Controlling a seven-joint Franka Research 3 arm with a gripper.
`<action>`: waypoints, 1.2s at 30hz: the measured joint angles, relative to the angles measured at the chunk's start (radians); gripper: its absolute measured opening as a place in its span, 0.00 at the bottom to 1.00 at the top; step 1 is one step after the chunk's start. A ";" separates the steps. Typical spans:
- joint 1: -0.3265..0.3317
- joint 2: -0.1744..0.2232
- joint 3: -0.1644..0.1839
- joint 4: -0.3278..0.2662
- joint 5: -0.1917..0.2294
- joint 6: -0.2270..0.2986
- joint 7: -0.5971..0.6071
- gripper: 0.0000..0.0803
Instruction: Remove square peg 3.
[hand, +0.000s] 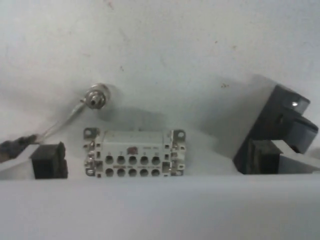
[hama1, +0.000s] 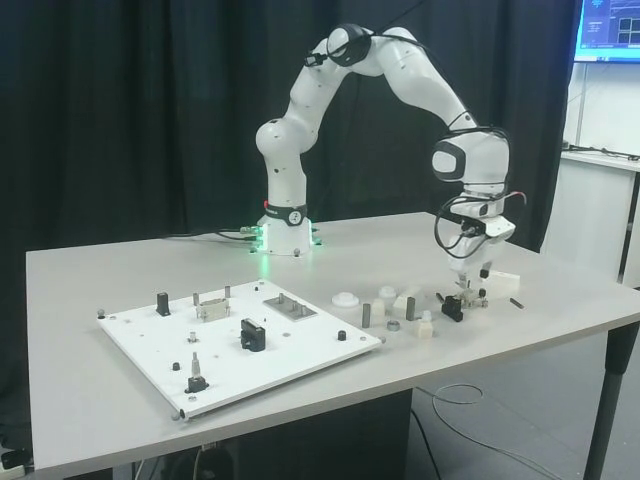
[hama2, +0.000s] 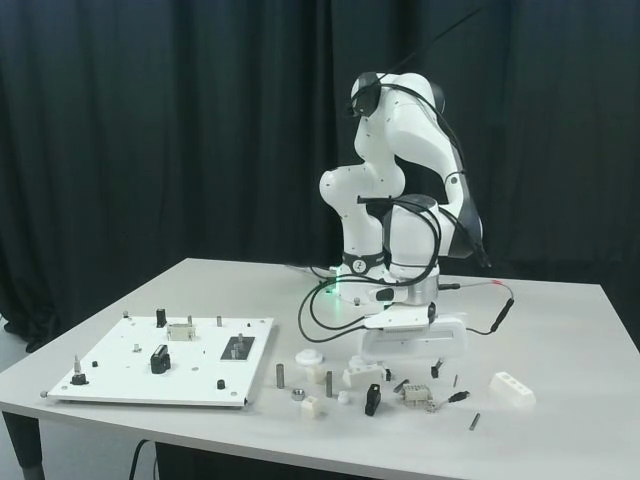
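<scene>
In the first room view the white arm (hama1: 300, 120) is rising from its base at the back of the grey table (hama1: 120, 270), arching high, then folding down over the table's right part. The wrist is pointing straight down and the gripper (hama1: 469, 281) is hanging low, just above a small cluster of loose parts (hama1: 400, 305). How far it is opened, and whether it is gripping anything, I cannot tell. The white board (hama1: 300, 350) is lying well apart from it, at the table's other end. Several short pegs are standing upright on that board, among them a black peg (hama1: 162, 302); which one is square peg 3 I cannot tell.

In the second room view the arm is showing its folded pose from the front: elbow up, forearm dropping steeply, the hand broadside to the camera. The gripper is sitting close over a grey connector (hama2: 415, 395), with a black clip (hama2: 372, 398) beside it. The board, with its pegs, is lying far off to the side.

In the wrist view the camera is looking down on the connector, its two rows of round holes facing up. A metal plug (hand: 97, 96) on a thin cable is lying near it. A small black block (hand: 48, 161) and a larger black part (hand: 277, 131) are flanking the connector. No peg is showing here.
</scene>
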 joint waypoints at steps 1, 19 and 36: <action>0.000 -0.001 -0.002 0.000 -0.002 -0.001 0.000 1.00; -0.031 -0.024 -0.051 0.002 -0.062 -0.042 -0.026 1.00; -0.195 -0.109 -0.057 -0.015 -0.208 -0.180 -0.120 1.00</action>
